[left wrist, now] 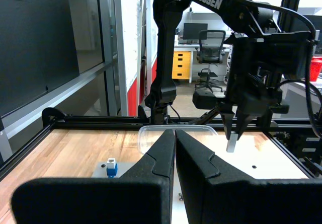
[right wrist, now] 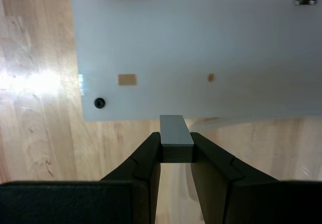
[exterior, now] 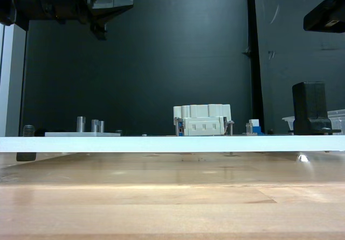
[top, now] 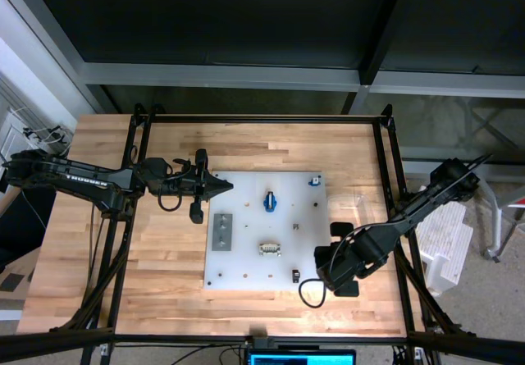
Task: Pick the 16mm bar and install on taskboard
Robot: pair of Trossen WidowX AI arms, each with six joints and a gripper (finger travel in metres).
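- The left pincer (top: 223,186) is hanging up high by the far left corner of the white board (top: 246,271).
- Its two fingers (left wrist: 201,168) are pressing right together. It is holding nothing.
- The right pincer (right wrist: 176,146) is reaching in from the right side of the table. It is squeezing the small grey bar (right wrist: 176,132) tight between its two black tips.
- The grey bar is poking out a little past those tips.
- The grey bar is hanging up in the air, not touching anything but the pincer. It is hanging over the wood table (top: 164,299), just beside the right edge of the white board and near the board's near right corner.
- The white board is lying flat in the middle of the wood table.
- A grey block (top: 222,230) is sitting on the left part of the board.
- A blue knob (top: 270,201) is standing near the middle, toward the far side.
- A white plug (top: 270,250) is sitting closer to the near side, and a small dark piece (top: 295,276) is sitting by the near edge.
- Two little holes (right wrist: 211,77) are showing in the board close to the bar, one square and one round.
- A clear tray (left wrist: 176,132) is lying on the table beside the right side of the board.
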